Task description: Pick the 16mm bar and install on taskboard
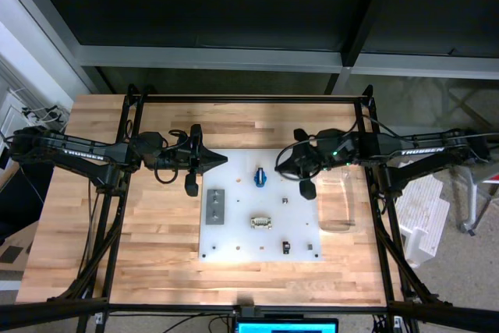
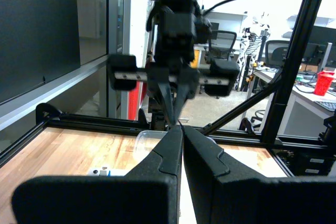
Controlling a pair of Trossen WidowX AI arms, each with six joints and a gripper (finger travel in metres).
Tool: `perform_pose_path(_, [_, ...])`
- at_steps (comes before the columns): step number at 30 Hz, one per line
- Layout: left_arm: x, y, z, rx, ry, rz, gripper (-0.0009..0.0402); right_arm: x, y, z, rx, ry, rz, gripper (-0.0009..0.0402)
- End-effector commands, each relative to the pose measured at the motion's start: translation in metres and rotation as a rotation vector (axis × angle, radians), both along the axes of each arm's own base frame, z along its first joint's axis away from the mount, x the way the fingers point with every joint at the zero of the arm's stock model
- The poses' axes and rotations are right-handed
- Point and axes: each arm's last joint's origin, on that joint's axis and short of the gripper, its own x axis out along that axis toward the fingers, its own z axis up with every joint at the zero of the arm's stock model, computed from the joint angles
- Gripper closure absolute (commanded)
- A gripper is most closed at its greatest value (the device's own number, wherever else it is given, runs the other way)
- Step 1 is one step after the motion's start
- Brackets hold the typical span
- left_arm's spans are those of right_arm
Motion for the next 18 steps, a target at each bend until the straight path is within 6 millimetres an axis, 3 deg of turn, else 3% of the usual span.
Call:
perform_pose_path(1, [0.0, 0.0, 0.0, 0.0, 0.0, 0.0, 0.0393, -0.005, -0.001, 0.005, 0.004, -0.137, -0.004, 0.0393])
perform_pose_path(10, [0.0, 0.0, 0.0, 0.0, 0.0, 0.0, 0.0393, -0.011, -0.001, -0.005, 0.03, -0.384, -0.01, 0.0393])
perform_pose_path(18, [0.0, 0.0, 0.0, 0.0, 0.0, 0.0, 0.0393, -0.013, -0.002, -0.017, 0.03, -0.444, -0.012, 0.0393])
